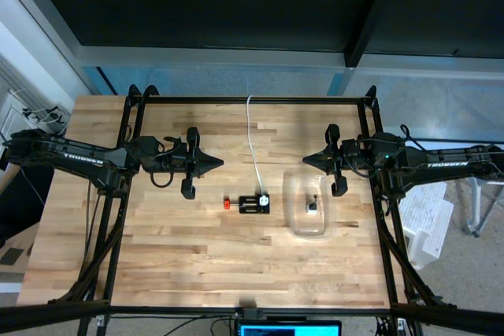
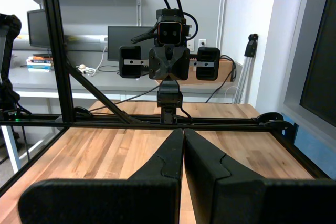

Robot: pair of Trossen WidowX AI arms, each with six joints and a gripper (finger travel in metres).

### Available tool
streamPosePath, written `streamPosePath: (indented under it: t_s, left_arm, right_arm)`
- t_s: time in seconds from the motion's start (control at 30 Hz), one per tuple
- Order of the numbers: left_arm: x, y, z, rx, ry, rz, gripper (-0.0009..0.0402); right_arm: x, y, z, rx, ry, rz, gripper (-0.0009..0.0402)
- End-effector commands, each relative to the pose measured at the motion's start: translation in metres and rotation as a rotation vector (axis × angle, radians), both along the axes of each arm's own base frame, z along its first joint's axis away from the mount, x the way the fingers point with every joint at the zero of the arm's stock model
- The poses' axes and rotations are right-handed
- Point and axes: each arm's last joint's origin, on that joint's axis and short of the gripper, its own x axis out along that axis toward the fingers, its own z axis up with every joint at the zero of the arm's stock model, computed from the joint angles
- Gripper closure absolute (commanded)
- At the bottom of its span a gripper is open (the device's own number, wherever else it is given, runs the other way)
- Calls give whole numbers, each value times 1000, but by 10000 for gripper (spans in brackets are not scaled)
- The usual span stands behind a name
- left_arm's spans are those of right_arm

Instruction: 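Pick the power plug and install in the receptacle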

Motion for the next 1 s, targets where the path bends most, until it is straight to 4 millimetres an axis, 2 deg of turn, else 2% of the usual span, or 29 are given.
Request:
streamPosePath:
  t_s: [0.03, 0.53, 0.8, 1.0]
  left_arm:
    - [0, 0, 0, 0, 0, 0, 393]
    - [0, 0, 0, 0, 0, 0, 393]
    - [0, 0, 0, 0, 0, 0, 393]
    - [0, 0, 0, 0, 0, 0, 393]
  right_arm:
    - [0, 0, 0, 5, -1, 1, 393]
    - [0, 0, 3, 54, 19, -1, 393]
    - [-6, 1, 21, 59, 276, 3, 393]
    - [-12, 8, 19, 58, 545, 44, 393]
